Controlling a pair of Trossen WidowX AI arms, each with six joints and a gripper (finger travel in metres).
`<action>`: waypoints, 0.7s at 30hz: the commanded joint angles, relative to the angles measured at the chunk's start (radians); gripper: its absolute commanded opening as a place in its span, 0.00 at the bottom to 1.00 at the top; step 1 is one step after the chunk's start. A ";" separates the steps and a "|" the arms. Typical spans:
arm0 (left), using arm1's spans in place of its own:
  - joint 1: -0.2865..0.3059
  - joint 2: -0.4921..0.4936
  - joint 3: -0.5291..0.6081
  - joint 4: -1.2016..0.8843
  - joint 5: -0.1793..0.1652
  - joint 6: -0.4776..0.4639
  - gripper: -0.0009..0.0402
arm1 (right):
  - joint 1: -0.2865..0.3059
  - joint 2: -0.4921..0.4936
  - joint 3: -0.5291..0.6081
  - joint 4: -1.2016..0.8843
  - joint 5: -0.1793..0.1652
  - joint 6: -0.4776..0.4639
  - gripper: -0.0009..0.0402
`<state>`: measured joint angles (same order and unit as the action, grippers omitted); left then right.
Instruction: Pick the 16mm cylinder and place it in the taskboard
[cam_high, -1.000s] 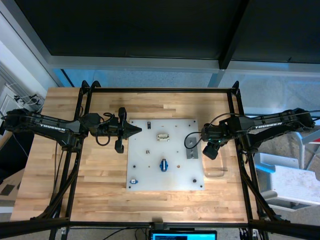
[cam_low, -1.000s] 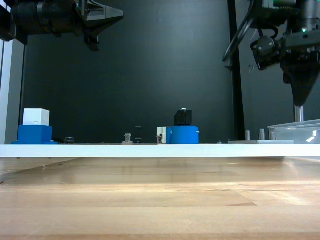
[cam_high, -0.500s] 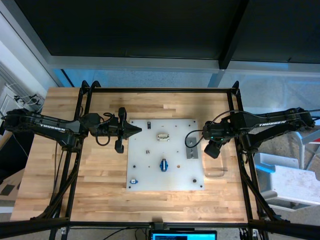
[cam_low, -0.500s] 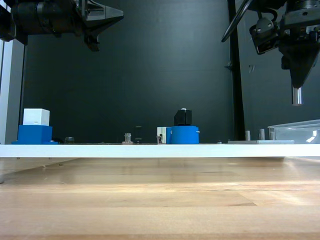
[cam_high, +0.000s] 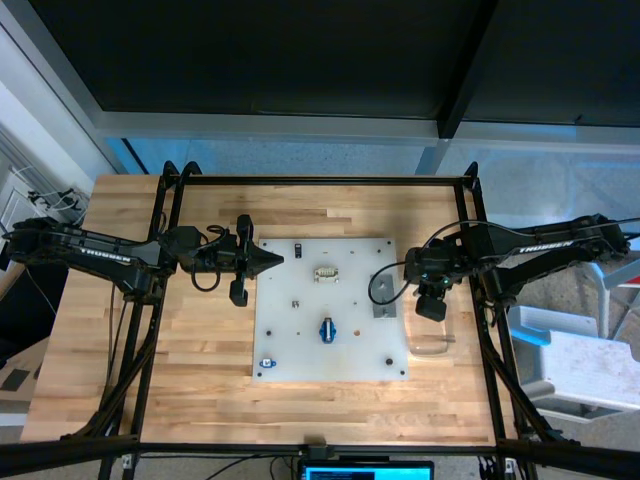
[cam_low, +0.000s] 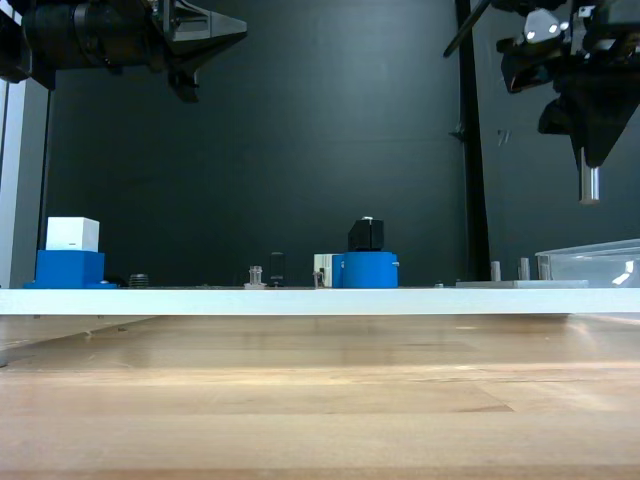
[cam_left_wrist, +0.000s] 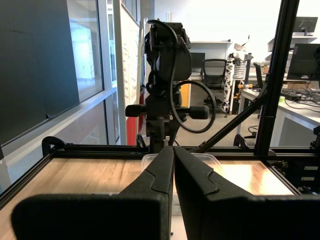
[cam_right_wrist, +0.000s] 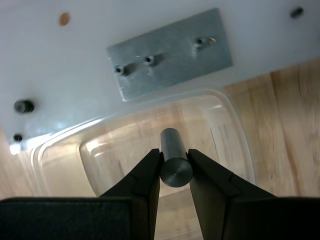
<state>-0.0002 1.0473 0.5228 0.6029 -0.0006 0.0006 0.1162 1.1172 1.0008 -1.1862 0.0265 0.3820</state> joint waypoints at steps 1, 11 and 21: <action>0.000 0.000 0.000 0.000 0.000 0.000 0.02 | 0.009 0.011 0.024 -0.031 -0.001 -0.054 0.13; 0.000 0.000 0.000 0.000 0.000 0.000 0.02 | 0.029 0.061 0.069 -0.043 -0.001 -0.085 0.13; 0.000 0.000 0.000 0.000 0.000 0.000 0.02 | 0.051 0.185 0.138 -0.008 -0.002 -0.076 0.13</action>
<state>-0.0002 1.0470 0.5224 0.6029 -0.0006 0.0006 0.1646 1.2861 1.1313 -1.2015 0.0250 0.3012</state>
